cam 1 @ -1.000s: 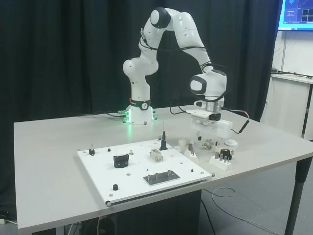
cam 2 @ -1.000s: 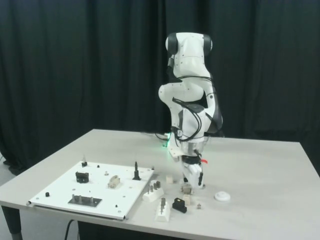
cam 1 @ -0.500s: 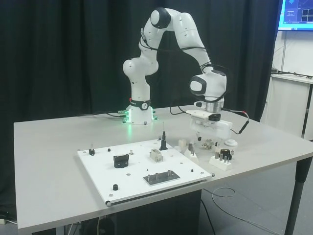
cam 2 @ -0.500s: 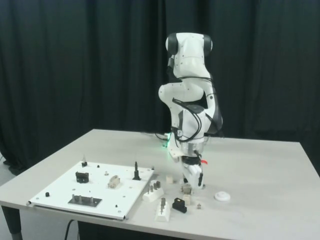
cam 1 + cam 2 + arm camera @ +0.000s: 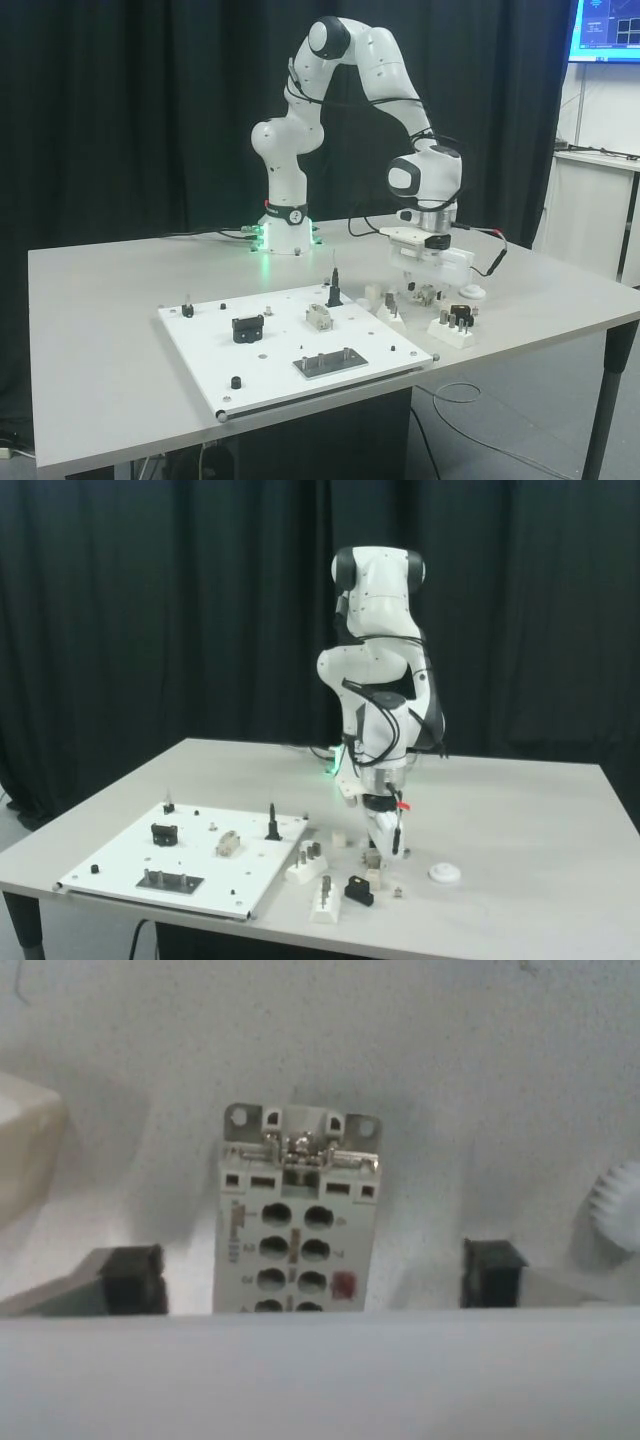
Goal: Pick waterproof.
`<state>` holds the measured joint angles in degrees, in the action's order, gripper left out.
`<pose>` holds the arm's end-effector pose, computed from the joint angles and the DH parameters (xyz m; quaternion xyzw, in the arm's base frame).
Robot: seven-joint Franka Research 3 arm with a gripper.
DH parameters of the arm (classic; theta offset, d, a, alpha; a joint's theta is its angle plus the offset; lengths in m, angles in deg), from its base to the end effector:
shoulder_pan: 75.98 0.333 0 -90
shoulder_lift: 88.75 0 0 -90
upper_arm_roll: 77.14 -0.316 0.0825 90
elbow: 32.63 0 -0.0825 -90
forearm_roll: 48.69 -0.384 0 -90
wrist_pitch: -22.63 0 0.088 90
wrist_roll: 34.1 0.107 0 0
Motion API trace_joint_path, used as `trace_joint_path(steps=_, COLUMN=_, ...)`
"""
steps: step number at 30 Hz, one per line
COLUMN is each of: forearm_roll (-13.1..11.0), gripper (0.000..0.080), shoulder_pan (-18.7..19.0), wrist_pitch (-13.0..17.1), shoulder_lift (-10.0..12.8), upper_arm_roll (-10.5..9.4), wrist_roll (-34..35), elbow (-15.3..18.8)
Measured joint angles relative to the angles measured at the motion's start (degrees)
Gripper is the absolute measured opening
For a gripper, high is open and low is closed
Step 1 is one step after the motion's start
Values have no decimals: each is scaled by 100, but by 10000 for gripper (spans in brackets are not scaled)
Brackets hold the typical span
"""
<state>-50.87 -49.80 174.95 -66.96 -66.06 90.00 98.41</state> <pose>0.5135 0.1341 0.1879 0.5722 -0.8197 0.0250 0.0098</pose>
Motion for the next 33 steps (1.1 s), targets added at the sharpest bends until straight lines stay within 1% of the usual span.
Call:
trace_joint_path(steps=4, forearm_roll=0, gripper=773, shoulder_pan=3, wrist_pitch=-32, shoulder_lift=-3, upper_arm_roll=0, wrist_roll=0, elbow=0)
trace_joint_path(steps=5, forearm_roll=0, gripper=617, shoulder_pan=5, wrist_pitch=-43, shoulder_lift=-6, upper_arm_roll=0, wrist_roll=0, elbow=0)
trace_joint_path(steps=6, forearm_roll=0, gripper=617, shoulder_pan=6, wrist_pitch=-55, shoulder_lift=-9, upper_arm_roll=0, wrist_roll=0, elbow=0)
trace_joint_path(steps=7, forearm_roll=0, gripper=476, shoulder_pan=6, wrist_pitch=-65, shoulder_lift=-15, upper_arm_roll=-1, wrist_roll=0, elbow=0)
trace_joint_path(steps=15, forearm_roll=0, gripper=476, shoulder_pan=9, wrist_pitch=-74, shoulder_lift=-39, upper_arm_roll=-15, wrist_roll=-7, elbow=-5)
trace_joint_path(steps=16, forearm_roll=0, gripper=311, shoulder_pan=9, wrist_pitch=-74, shoulder_lift=-41, upper_arm_roll=-18, wrist_roll=-9, elbow=-7)
trace_joint_path(steps=25, forearm_roll=1, gripper=311, shoulder_pan=10, wrist_pitch=-81, shoulder_lift=-90, upper_arm_roll=-55, wrist_roll=-71, elbow=-93)
trace_joint_path(steps=33, forearm_roll=4, gripper=311, shoulder_pan=10, wrist_pitch=-237, shoulder_lift=-266, upper_arm_roll=-64, wrist_roll=-110, elbow=-110)
